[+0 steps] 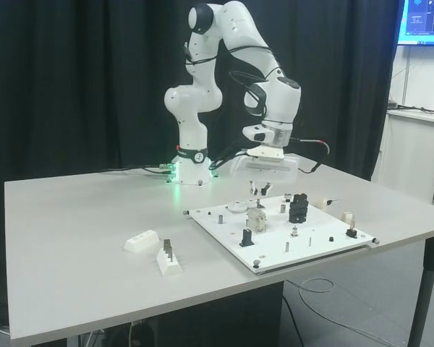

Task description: Place small gear.

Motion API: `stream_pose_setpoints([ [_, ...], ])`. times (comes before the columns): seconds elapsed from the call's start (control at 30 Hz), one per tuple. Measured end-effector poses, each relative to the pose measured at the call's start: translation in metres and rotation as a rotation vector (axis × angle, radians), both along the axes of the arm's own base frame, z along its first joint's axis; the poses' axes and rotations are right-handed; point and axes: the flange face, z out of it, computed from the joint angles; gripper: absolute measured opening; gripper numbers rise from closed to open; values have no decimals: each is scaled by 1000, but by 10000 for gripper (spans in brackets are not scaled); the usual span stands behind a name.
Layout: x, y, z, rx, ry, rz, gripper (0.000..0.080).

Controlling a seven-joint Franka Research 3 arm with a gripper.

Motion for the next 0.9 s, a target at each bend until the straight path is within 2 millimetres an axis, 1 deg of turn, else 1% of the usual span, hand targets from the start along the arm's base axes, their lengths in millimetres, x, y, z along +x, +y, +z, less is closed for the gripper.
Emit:
stream_pose_setpoints([
  [0.23, 8, -30, 12, -44, -8, -17, 188],
  [0.53, 13, -75, 26, -91, -17, -56, 188],
  [0.73, 15, -101, 27, -106, -17, -74, 188],
  [0.9, 16, -119, 21, -108, -12, -75, 188],
])
